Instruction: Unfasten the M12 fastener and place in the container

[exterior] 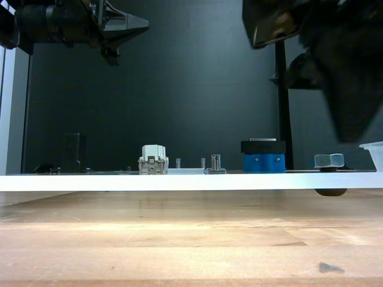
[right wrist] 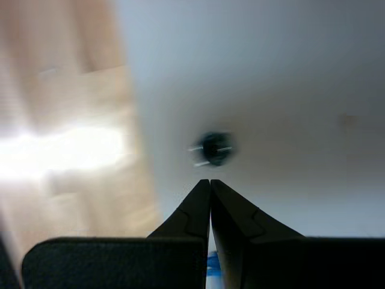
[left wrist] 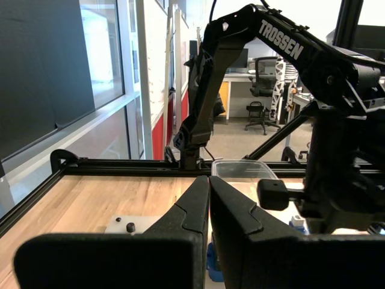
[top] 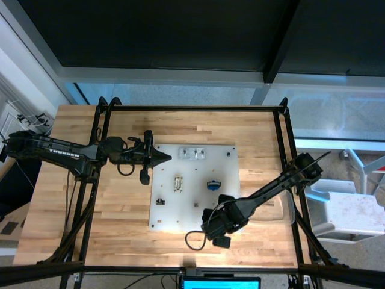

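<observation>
The right pincer [right wrist: 210,182] is clenched, its two tips pressed together with nothing between them, and it hangs over the near right part of the white board [top: 171,208], in the lower middle of the high view. Just ahead of the tips, and apart from them, is the M12 nut [right wrist: 215,149], a small silver hexagon. At the lower right of the low view it sits close to the board with something dark under it, so I judge it is on its stud and not in the container [exterior: 374,149], whose clear rim shows at the right edge beside it. The unfastening step seems to be in hand, but with no grip at present. The next move calls for opening the tips, bringing them around the flats of the nut, then closing and turning. How far the nut is loosened I cannot tell. The left pincer [top: 163,158], also clenched on nothing, is high over the far left edge of the board, left of centre in the high view, above the desk [top: 78,205]
</observation>
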`<action>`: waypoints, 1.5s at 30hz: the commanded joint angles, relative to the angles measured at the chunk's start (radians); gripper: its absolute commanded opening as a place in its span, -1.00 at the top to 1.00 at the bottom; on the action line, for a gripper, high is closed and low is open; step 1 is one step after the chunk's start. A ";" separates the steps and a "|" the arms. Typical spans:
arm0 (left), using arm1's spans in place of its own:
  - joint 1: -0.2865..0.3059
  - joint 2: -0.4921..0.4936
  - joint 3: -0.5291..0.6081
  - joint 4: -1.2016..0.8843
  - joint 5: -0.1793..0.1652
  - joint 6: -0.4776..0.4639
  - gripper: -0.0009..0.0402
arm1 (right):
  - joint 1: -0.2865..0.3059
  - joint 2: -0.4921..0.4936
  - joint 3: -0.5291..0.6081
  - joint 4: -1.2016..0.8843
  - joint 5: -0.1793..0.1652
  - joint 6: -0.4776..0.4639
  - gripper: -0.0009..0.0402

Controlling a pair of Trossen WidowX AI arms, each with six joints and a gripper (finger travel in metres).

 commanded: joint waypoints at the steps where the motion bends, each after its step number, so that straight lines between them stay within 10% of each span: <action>1: 0.000 0.001 0.000 -0.001 0.000 0.000 0.96 | 0.000 0.000 0.001 0.047 -0.048 0.003 0.96; 24: 0.000 0.001 0.000 0.000 0.000 0.000 0.96 | -0.014 0.014 -0.047 0.094 -0.013 -0.020 0.96; 30: 0.000 0.001 0.000 0.000 0.000 0.000 0.96 | -0.014 -0.004 -0.013 -0.081 0.202 0.060 0.96; 32: 0.000 0.001 0.000 0.000 0.000 0.000 0.96 | -0.013 -0.008 0.001 -0.098 0.225 0.060 0.96; 39: 0.000 0.001 0.000 0.001 0.000 0.000 0.96 | -0.011 -0.015 0.002 -0.089 0.172 0.058 0.96; 45: 0.000 0.000 0.000 0.000 0.000 0.000 0.96 | -0.006 -0.018 0.002 -0.023 0.002 0.029 0.96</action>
